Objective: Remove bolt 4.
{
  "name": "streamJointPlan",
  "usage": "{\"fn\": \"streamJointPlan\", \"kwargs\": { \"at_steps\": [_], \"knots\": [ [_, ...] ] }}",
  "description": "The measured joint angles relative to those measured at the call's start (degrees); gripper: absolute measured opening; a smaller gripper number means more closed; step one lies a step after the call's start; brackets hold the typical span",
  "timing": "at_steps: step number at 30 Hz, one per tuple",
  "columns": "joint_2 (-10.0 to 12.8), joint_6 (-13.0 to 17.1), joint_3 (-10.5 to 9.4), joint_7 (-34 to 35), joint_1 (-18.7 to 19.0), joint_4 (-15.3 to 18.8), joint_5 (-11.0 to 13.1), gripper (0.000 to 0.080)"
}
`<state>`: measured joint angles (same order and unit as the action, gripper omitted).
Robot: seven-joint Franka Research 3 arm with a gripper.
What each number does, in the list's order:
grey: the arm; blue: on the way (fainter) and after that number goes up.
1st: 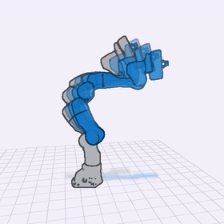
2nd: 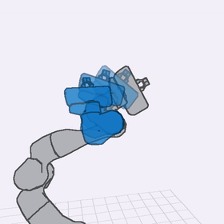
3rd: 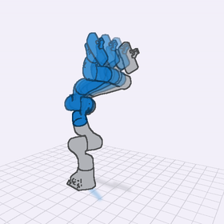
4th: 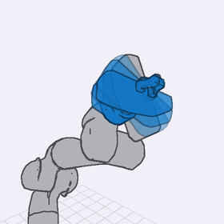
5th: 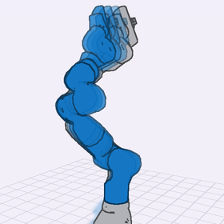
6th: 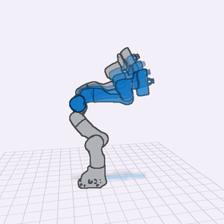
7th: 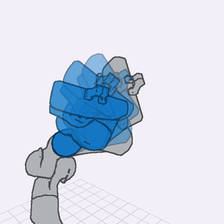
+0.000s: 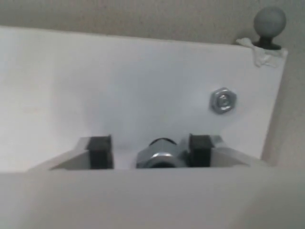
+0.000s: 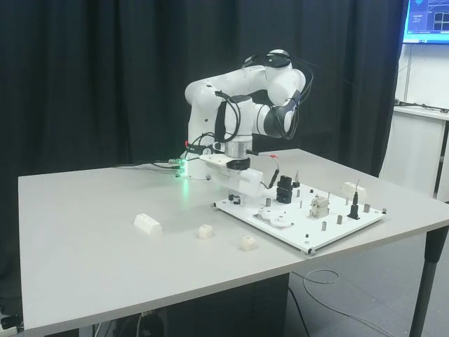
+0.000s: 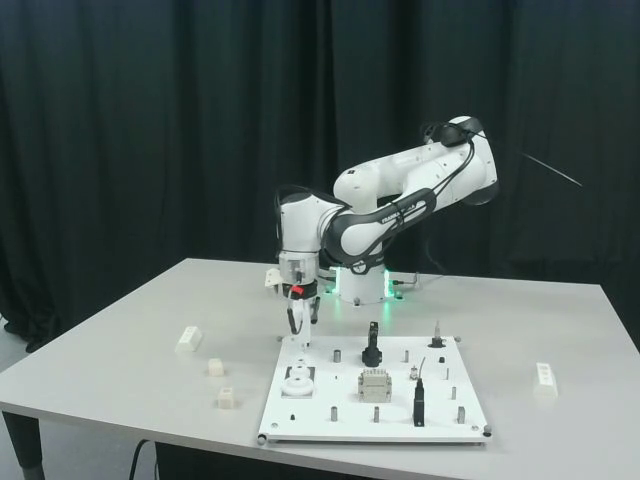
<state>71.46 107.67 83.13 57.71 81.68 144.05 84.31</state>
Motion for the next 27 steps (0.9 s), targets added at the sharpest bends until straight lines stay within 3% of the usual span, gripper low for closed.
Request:
{"fn": "streamJointPlan", "kwargs": {
  "at_steps": [2,3,4,5,17,23,27],
  "knots": [
    [0.0,-0.2,0.03,0.0,0.0,0.2,-0.3,0.0522],
    [0.0,-0.3,0.08,0.0,0.0,0.3,-0.3,0.036],
    [0.0,-0.4,0.09,0.0,0.0,0.4,-0.3,0.036],
    [0.0,-0.5,0.09,0.0,0.0,0.4,-0.3,0.023],
    [0.0,-0.7,0.13,-0.8,-0.1,0.4,-0.3,0.0231],
    [0.0,-0.7,0.14,-4.1,-0.1,0.3,-0.3,0.0232],
    [0.0,-0.7,0.13,-9.8,-0.1,0.2,-0.3,0.0232]
  ]
}}
